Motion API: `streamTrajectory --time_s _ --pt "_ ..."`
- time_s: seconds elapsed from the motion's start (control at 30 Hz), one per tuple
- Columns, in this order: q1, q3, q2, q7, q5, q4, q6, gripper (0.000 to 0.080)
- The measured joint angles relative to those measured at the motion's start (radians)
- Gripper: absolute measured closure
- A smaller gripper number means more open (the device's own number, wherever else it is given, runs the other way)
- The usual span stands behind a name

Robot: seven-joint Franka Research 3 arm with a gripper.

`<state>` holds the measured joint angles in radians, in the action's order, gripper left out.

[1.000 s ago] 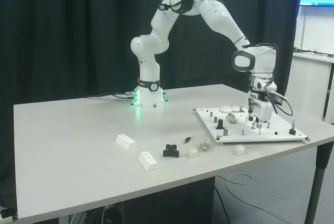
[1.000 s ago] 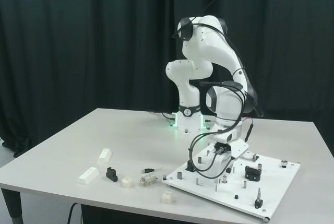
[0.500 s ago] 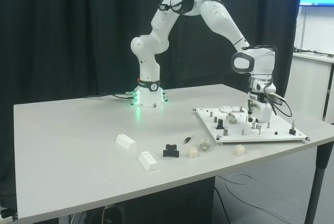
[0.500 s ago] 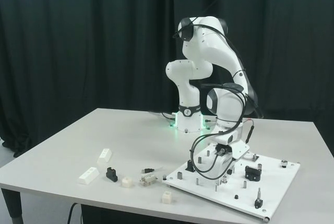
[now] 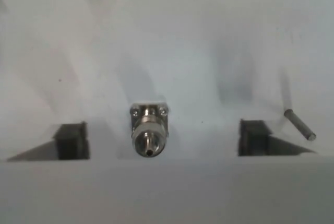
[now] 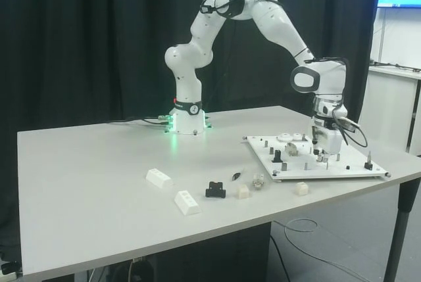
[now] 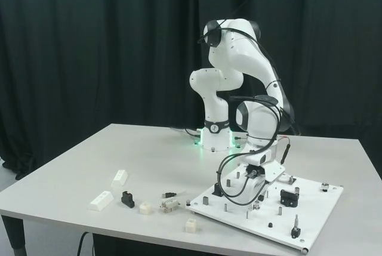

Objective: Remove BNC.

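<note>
The small shiny metal BNC connector (image 5: 149, 132) stands upright on the flat white board (image 6: 355, 169) on the grey bench (image 6: 92, 170). The jaws are released, one on each side of it. It looks stiff, light, slippery; grasp its round barrel.

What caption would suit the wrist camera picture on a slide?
Wrist view: BNC connector standing on the white board, between two black fingertips, with a small pin nearby.
</note>
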<state>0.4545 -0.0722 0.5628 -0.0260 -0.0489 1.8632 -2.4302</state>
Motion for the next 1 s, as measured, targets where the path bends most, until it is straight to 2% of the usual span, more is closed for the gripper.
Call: streamTrajectory --time_s 0.13,0.17,0.33,0.37,0.63,0.67,1.0 --pt "-0.001 0.000 0.000 0.000 0.000 0.000 0.000 0.0122" --pt "-0.001 0.000 0.000 0.000 0.000 0.000 0.000 0.0294" --pt "-0.001 -0.001 0.001 0.000 0.000 0.000 0.000 0.0294" --pt "-0.001 0.000 0.002 0.000 0.000 0.001 0.000 0.0450" --pt "0.002 0.005 0.001 0.000 0.000 0.005 0.004 0.0450" --pt "0.002 0.005 0.001 0.000 0.000 0.005 0.004 0.0678" --pt "0.002 0.006 0.002 0.009 0.000 0.005 0.004 0.0678"
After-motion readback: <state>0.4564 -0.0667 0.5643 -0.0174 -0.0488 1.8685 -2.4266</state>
